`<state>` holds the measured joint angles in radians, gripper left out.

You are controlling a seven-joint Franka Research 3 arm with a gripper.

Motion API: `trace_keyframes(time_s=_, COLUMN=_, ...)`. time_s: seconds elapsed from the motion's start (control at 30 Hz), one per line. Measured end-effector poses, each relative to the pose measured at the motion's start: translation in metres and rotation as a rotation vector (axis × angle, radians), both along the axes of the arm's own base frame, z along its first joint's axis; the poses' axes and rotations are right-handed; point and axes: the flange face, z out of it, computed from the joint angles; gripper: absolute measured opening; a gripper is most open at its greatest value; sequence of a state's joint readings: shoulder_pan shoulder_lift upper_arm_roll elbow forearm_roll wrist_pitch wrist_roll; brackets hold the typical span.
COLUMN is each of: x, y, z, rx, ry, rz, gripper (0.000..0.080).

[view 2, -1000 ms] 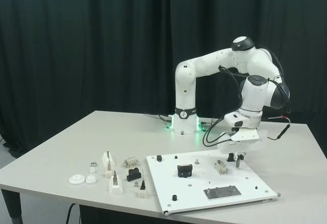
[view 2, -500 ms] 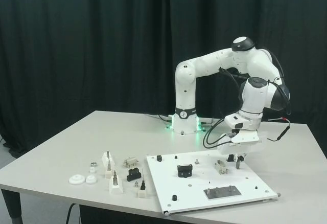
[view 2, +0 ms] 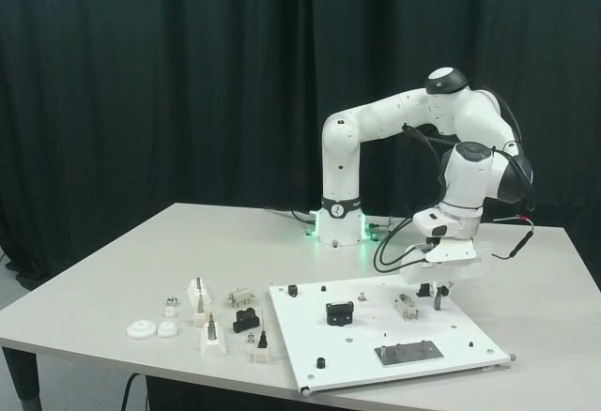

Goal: Insert square peg 3.

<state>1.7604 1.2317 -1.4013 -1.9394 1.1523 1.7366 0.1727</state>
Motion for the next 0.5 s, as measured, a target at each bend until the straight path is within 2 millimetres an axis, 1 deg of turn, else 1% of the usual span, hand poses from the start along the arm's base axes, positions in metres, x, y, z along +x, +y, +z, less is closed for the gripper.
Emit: trace_keyframes(time_s=0.5, x=0.0017, y=0.0008, z=0.0003, rx=0.007, ry=-0.015, rz=-0.005, gripper=0.0113)
